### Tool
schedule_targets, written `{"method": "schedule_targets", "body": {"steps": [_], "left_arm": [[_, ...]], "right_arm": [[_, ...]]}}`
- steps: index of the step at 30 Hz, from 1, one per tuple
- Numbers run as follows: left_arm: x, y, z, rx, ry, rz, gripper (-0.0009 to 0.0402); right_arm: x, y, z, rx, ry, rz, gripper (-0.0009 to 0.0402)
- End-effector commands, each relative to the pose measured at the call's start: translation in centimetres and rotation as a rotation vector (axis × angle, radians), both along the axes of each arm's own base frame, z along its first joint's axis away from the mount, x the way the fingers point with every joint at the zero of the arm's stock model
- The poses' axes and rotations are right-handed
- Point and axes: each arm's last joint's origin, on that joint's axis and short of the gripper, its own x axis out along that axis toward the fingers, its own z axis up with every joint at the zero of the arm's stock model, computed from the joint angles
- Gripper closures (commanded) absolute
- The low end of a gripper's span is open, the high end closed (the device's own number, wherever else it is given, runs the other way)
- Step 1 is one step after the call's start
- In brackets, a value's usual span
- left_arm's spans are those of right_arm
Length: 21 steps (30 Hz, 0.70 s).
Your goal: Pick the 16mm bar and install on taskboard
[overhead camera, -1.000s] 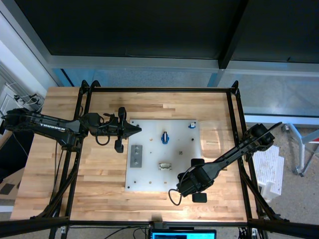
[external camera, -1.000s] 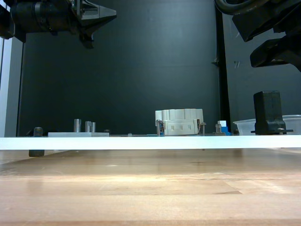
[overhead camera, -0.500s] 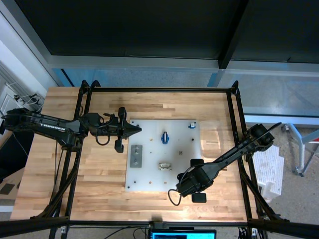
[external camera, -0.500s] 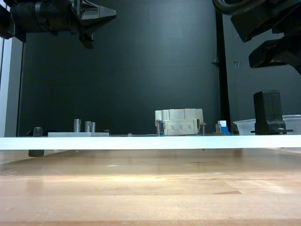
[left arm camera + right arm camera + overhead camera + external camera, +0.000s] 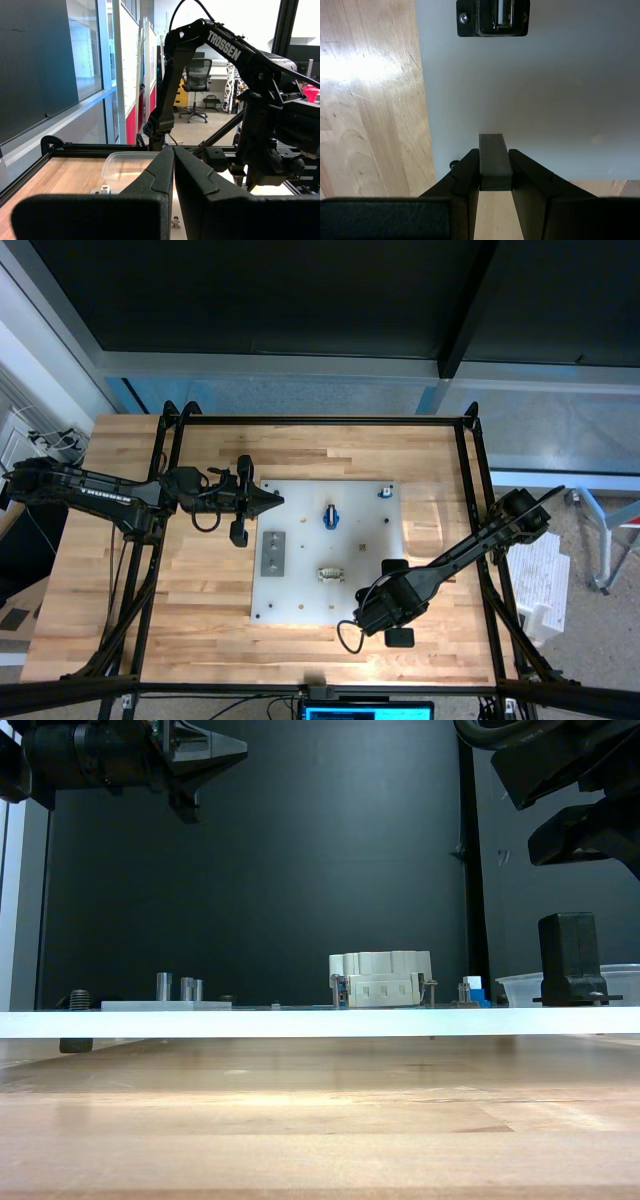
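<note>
Bright overhead glare on tabletop [image 5: 355, 67]

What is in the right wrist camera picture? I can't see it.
The right gripper pinches a short grey bar over the white taskboard's edge, wooden table beside it, a black socket ahead. The left gripper isn't shown here; it hovers near the board's far-left corner.

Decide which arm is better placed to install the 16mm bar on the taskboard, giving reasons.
Right. The right gripper is shut on the 16mm bar above the near edge of the taskboard; the left gripper is shut on nothing, raised at the board's left edge.
</note>
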Motion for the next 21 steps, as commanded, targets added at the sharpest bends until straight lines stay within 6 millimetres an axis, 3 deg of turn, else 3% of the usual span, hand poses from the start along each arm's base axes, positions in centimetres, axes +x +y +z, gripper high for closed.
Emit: {"method": "schedule_targets", "body": {"steps": [1,14,21], "left_arm": [[0.0,0.0,0.0,0.000,0.000,0.000,0.0393],[0.0,0.0,0.0,0.000,0.000,0.000,0.0393],[0.0,0.0,0.0,0.000,0.000,0.000,0.0393]], "right_arm": [[-0.1,-0.1,-0.3,-0.004,0.001,0.001,0.0380],[-0.4,-0.2,-1.3,-0.004,0.000,0.001,0.0376],[-0.3,-0.1,-1.3,0.000,-0.006,0.003,0.0336]]}}
